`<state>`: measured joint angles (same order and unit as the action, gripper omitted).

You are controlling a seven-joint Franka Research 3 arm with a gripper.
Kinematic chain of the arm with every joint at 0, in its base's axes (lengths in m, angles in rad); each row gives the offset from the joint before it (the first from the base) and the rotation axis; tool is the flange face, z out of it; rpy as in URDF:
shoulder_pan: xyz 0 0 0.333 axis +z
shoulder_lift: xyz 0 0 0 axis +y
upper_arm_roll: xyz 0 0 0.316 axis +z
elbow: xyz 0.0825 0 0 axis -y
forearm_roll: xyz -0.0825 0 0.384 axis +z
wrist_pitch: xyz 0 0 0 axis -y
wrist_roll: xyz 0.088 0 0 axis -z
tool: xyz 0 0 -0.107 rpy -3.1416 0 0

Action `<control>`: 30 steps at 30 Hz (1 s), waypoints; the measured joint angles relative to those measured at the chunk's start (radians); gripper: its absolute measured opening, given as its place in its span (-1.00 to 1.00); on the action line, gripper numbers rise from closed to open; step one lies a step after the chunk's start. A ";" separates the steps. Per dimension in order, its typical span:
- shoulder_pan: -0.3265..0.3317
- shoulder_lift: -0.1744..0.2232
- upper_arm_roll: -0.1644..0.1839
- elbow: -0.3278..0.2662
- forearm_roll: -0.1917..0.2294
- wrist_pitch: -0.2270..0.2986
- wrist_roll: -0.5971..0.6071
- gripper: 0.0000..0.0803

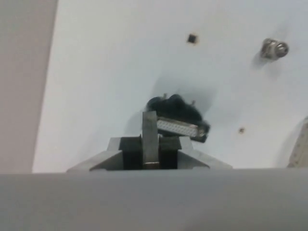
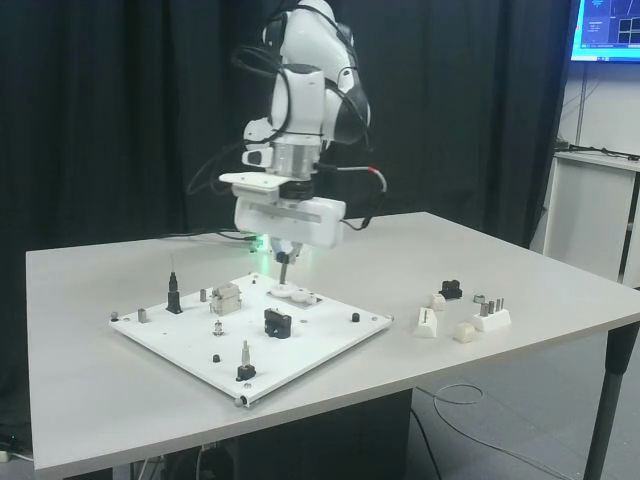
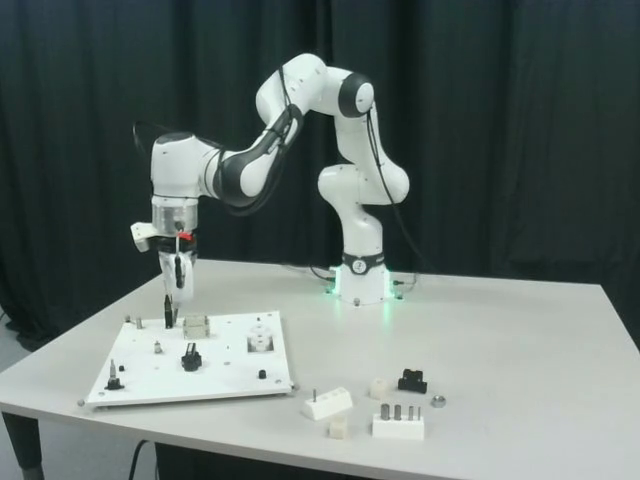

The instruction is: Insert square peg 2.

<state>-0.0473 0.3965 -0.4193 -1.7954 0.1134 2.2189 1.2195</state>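
While the white arm (image 3: 300, 110) reaches over the grey surface (image 2: 520, 270), the white board (image 2: 320, 345) lies below it. The tool (image 1: 150, 161) hangs above the board, pinching the square peg (image 1: 150, 139) upright over a black multi-pin connector (image 1: 185, 126).

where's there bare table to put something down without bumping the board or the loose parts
Free: the wide grey table stretch between the arm's base and the far edge, and the strip between the white board and the loose white blocks. Crowded: the board itself, studded with fixtures under the gripper, and the block cluster near the front edge.
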 joint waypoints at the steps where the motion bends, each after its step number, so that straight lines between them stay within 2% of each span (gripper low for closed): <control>1: -0.005 0.002 -0.002 0.000 0.000 0.000 -0.008 -0.83; 14: -0.053 0.037 -0.019 0.007 0.014 0.033 -0.081 -0.83; 24: -0.073 0.126 -0.021 0.079 0.072 0.025 -0.190 -0.83; 30: -0.084 0.176 -0.028 0.133 0.109 -0.002 -0.158 -0.83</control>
<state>-0.1314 0.5729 -0.4472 -1.6621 0.2228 2.2164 1.0611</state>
